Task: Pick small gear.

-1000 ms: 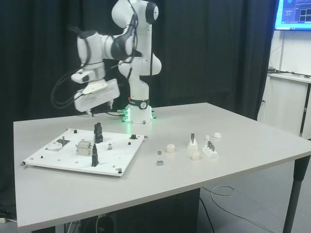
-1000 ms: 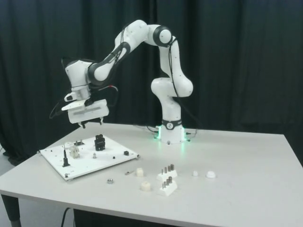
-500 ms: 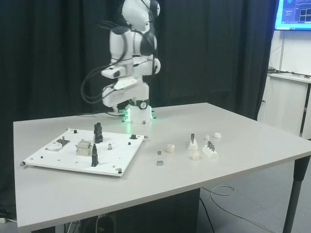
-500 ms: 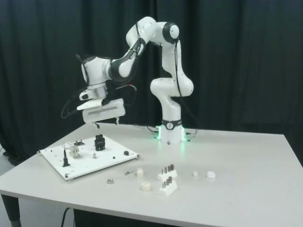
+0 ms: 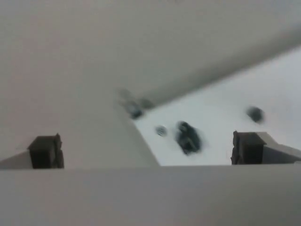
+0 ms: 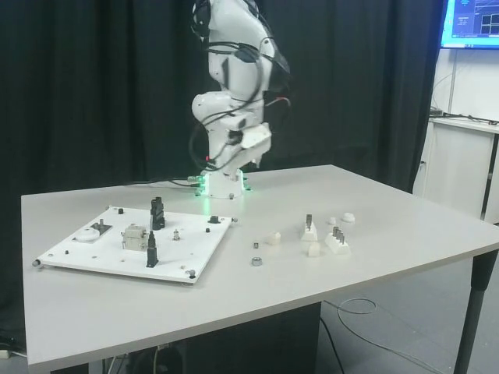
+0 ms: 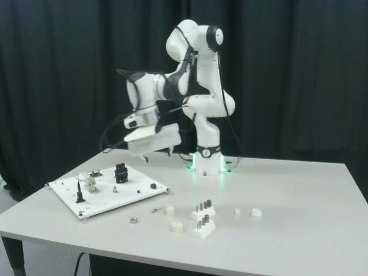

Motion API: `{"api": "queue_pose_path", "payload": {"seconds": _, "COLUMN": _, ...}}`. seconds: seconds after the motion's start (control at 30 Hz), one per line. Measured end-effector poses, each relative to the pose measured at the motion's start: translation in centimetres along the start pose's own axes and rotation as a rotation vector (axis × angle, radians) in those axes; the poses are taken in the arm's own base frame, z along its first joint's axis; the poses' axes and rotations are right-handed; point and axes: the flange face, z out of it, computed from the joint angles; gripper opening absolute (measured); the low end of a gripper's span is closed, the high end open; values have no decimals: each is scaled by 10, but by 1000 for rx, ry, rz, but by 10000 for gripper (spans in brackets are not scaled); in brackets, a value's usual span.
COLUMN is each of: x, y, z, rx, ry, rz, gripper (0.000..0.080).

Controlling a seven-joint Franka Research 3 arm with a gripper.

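The small gear (image 6: 332,220) (image 7: 237,211) is a little white round piece lying on the grey table to the right, beside a larger white round piece (image 6: 347,217) (image 7: 256,213). My gripper (image 6: 227,166) (image 7: 145,156) (image 5: 146,149) hangs high in front of the arm's base, above the far corner of the white board (image 6: 195,251) (image 7: 131,194) (image 5: 221,122), well away from the gear. Its fingers (image 5: 45,151) stand open with nothing between them. The wrist view holds no gear.
The board carries black blocks (image 6: 157,213) and a grey fixture (image 6: 134,236). Mid-table lie a nut (image 6: 256,261), white blocks (image 6: 273,238) (image 6: 314,248) and two white holders with grey pins (image 6: 337,241) (image 6: 308,227).
The arm has swung from above the board's far left side to the right, toward its base. The gripper stays open. Nothing on the table has moved.
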Motion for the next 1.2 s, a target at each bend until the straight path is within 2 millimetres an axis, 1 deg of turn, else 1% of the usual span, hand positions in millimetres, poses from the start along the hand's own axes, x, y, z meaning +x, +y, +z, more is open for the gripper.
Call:
{"api": "queue_pose_path", "payload": {"seconds": 0.33, "x": -22, "y": -90, "z": 19, "rx": -43, "ry": 18, "rz": -55, "gripper": 800}}
{"api": "queue_pose_path", "payload": {"seconds": 0.63, "x": -49, "y": -161, "z": 43, "rx": -80, "ry": 48, "rz": -102, "gripper": 800}}
{"api": "queue_pose_path", "payload": {"seconds": 0.93, "x": -78, "y": -218, "z": 63, "rx": -112, "ry": 74, "rz": -119, "gripper": 800}}
{"api": "queue_pose_path", "payload": {"seconds": 1.2, "x": -93, "y": -258, "z": 85, "rx": -120, "ry": 112, "rz": -105, "gripper": 800}}
